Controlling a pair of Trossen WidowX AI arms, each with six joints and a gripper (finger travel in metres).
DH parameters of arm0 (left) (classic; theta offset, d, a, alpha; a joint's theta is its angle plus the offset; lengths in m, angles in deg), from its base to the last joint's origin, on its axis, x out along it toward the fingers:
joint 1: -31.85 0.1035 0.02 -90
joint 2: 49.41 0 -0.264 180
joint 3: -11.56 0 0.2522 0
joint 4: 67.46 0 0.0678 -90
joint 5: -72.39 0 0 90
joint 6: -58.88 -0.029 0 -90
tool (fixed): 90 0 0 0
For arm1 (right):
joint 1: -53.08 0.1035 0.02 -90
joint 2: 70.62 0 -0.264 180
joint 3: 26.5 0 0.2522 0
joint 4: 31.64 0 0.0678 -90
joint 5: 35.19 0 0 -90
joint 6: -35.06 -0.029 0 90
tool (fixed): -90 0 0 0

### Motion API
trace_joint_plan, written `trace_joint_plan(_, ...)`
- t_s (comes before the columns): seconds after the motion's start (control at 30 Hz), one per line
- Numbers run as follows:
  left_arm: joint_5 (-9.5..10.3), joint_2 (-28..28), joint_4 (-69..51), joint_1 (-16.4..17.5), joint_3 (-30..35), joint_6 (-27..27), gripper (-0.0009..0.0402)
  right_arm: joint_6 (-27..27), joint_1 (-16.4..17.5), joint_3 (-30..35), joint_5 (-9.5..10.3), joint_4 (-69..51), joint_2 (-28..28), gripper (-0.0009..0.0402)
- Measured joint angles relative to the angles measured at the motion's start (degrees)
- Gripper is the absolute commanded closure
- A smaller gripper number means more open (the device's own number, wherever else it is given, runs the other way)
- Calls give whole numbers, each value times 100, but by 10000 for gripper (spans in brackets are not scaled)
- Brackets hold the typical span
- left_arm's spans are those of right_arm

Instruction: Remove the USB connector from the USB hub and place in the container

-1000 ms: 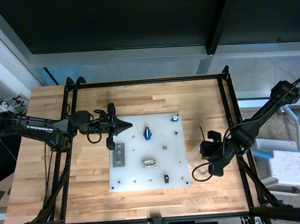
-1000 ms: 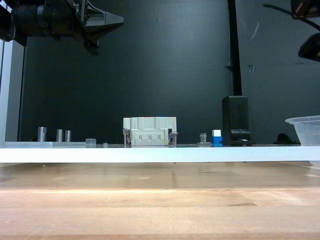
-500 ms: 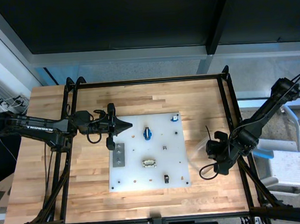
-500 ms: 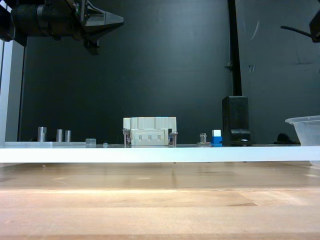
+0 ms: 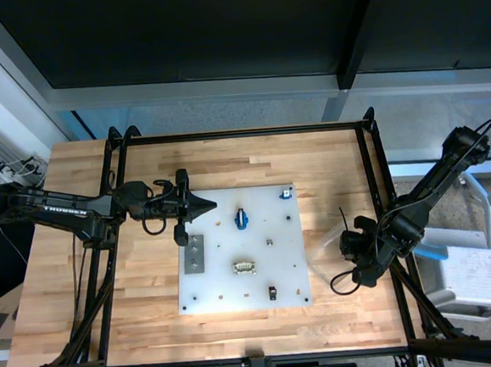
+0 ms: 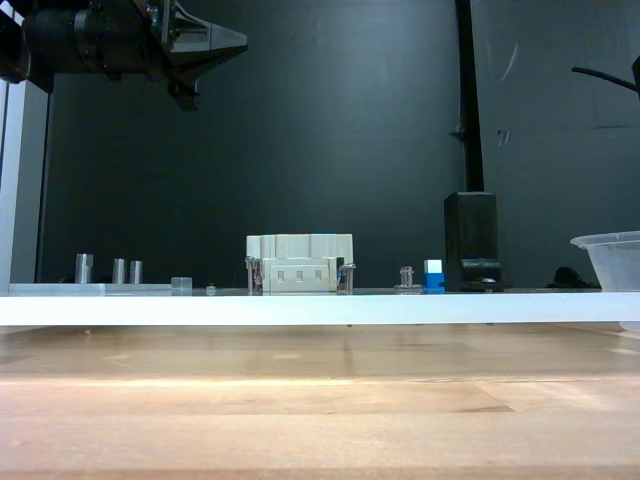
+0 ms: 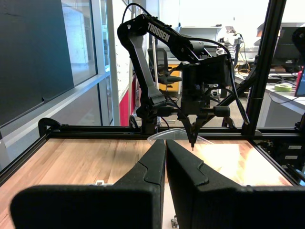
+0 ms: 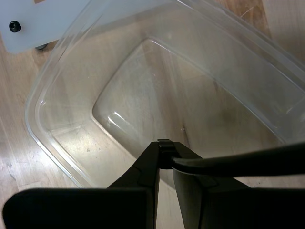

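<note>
Over the one clear container (image 8: 62,114), the right pincer (image 8: 164,149) clamps the single USB connector (image 8: 238,160), its plug hard to make out. The left pincer (image 7: 165,145), closed and empty, hovers above the board (image 5: 237,296).

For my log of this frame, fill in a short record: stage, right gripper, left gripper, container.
stage: USB connector held over the container, not yet released
right gripper: shut on the USB connector, above the container
left gripper: shut, empty, hovering over the white board's far left corner
container: on the table right of the white board; nothing lies in it
</note>
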Motion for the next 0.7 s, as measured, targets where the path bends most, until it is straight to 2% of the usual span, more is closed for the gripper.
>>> trace_joint_plan(0.27, 0, 0, 0, 0, 2, 0, 392, 0, 2, 0, 0, 9, 0, 378)
trace_joint_plan(0.43, 0, 0, -2, 0, 2, 0, 392, -13, 2, 0, 103, 28, 0, 330)
trace_joint_plan(0.7, 0, 0, -2, 0, 2, 2, 392, -101, -2, 0, 107, 33, 0, 254)
